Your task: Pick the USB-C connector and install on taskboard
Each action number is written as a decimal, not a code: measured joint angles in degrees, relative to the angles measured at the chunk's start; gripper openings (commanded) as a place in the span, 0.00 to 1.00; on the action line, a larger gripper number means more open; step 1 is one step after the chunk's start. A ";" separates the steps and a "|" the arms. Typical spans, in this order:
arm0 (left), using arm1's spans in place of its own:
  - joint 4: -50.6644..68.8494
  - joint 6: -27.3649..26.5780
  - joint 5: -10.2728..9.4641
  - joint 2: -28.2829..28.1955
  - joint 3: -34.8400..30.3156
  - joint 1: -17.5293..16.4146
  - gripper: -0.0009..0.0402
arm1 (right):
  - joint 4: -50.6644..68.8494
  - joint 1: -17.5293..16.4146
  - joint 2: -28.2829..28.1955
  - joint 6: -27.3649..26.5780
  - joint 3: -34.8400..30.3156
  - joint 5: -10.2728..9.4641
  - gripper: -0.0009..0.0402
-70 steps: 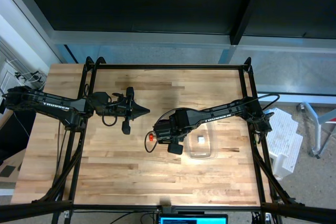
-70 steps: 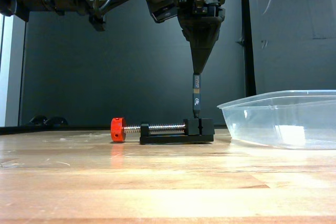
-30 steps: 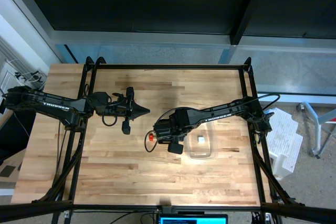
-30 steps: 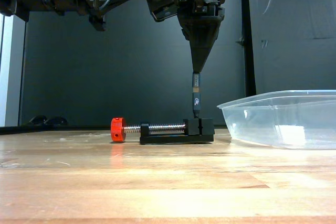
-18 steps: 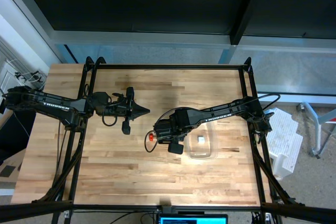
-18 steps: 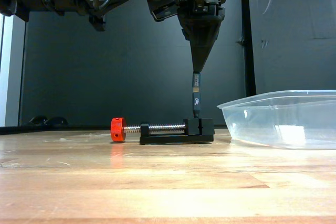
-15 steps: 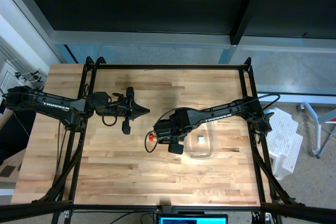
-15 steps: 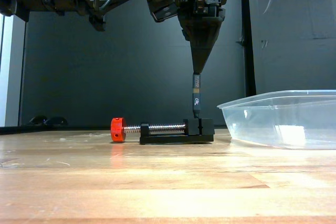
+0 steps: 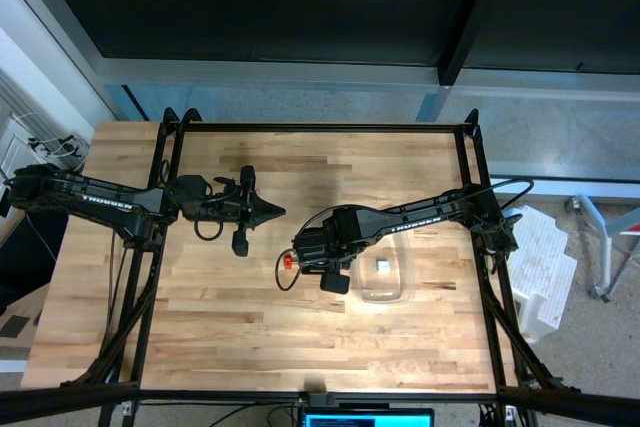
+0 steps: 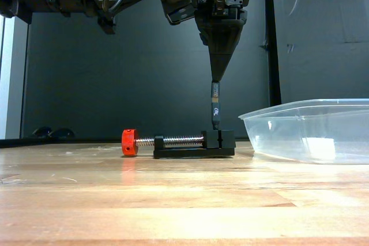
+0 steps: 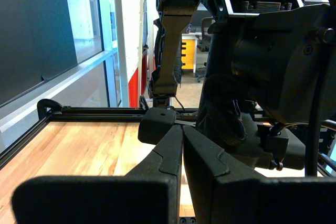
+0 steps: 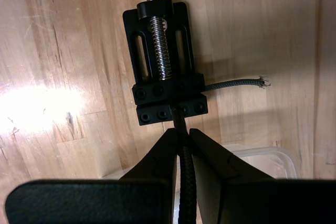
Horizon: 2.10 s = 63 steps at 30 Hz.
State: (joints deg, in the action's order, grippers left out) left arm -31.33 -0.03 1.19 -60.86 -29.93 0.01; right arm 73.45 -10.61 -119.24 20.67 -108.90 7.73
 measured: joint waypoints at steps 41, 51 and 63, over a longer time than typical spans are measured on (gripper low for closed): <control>-0.02 0.00 0.00 0.00 -0.02 0.00 0.02 | -2.05 0.33 -0.02 -1.31 2.21 -0.26 0.02; 0.00 0.00 -0.02 0.02 -0.02 0.00 0.02 | -3.30 0.39 0.04 -1.73 3.26 -0.24 0.02; 0.00 -0.02 0.00 0.02 -0.02 0.00 0.02 | -3.39 0.39 0.13 -2.14 3.04 -0.24 0.13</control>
State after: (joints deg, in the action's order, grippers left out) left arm -31.33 -0.05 1.19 -60.84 -29.95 0.01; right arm 70.06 -10.22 -119.11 18.52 -105.86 7.49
